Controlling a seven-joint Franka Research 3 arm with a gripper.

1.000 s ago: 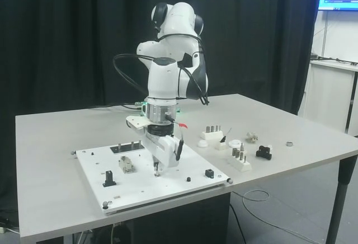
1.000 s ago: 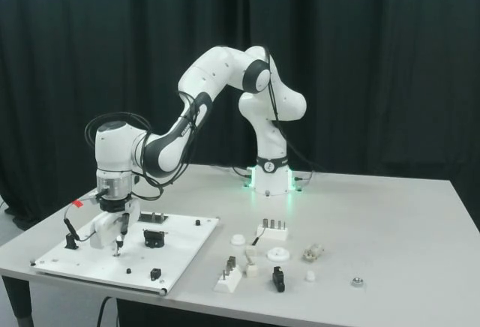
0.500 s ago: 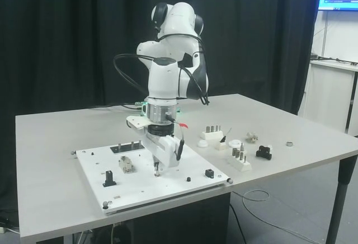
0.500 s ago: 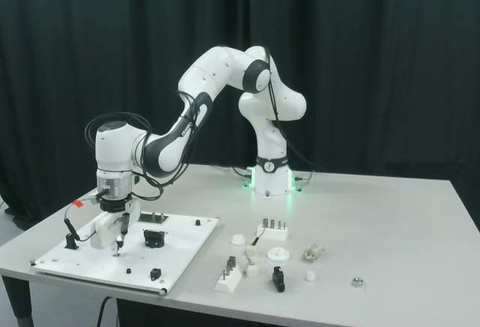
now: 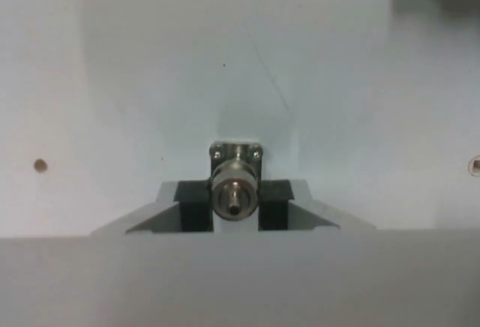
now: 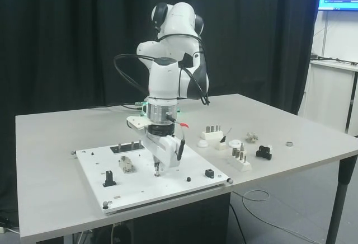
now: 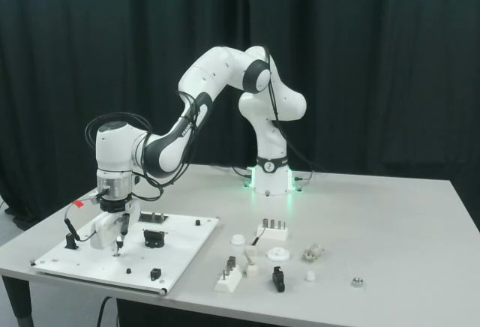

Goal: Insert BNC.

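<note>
1. Fingers of my hand are pinching the BNC connector, one black pad on each side of its metal barrel, with the centre pin facing the wrist camera
2. I hold the connector upright over the white board, near the board's middle, its lower end at or just above the board; I cannot tell whether it touches
3. My hand points straight down, and my white arm reaches over from its base at the far edge of the surface
4. On the board, a black fixture stands near its left edge and a small black block near its right edge in the first room view
5. Off the board, on the grey surface, lie several small white and black parts
</note>
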